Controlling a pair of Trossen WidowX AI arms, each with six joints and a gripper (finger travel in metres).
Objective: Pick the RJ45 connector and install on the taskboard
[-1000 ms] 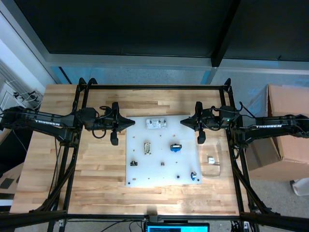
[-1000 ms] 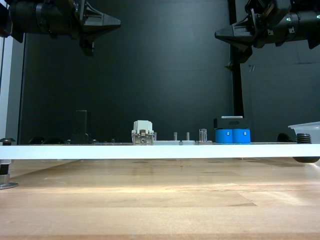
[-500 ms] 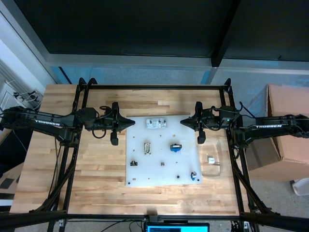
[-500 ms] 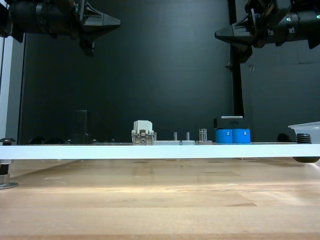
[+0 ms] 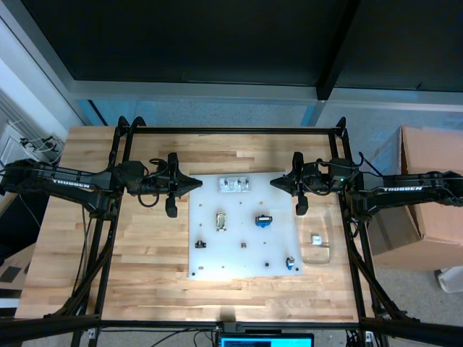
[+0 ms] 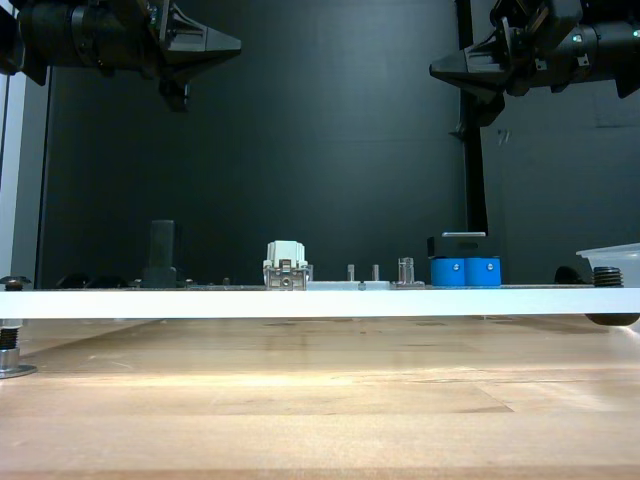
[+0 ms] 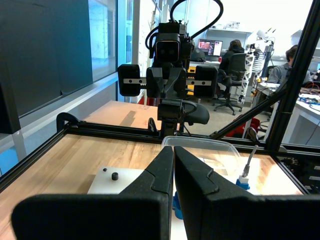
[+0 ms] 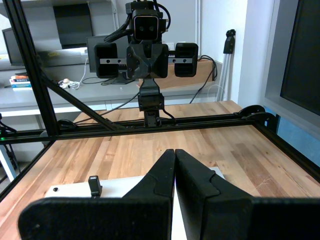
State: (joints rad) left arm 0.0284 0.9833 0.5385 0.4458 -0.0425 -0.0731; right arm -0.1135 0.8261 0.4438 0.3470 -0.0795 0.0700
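Left end effector [image 5: 195,185] is hanging high above the far left edge of the white board [image 5: 217,260], fingers pressed together on nothing. Right end effector [image 5: 276,183] is hanging level with it above the board's far right edge, fingers likewise together and empty. The two are facing each other across the board.

RJ45 connector [image 7: 244,173]: in the left wrist view it is standing in the blue jack [image 5: 291,264] at the board's near right corner, leaning a little, with its grey cable [image 7: 251,156] rising free from it. Whether it is sitting fully home, I cannot tell. The low view is not settling it either.

Appearance: a small pale plug end going into a grey boot, then a thin grey cable. It is slim against the blue jack body.

Clear tray [image 5: 323,257] is sitting on the desk [image 5: 145,275] just right of the board. The white block [image 5: 316,238] is lying in it with nothing dark showing on top.

Handling, my judgement: the part is looking very light. The clear plug body is probably stiff but brittle at its latch. The cable is likely springy enough to tug the plug askew. The best hold would be across the boot, close to the plug, never on the cable.
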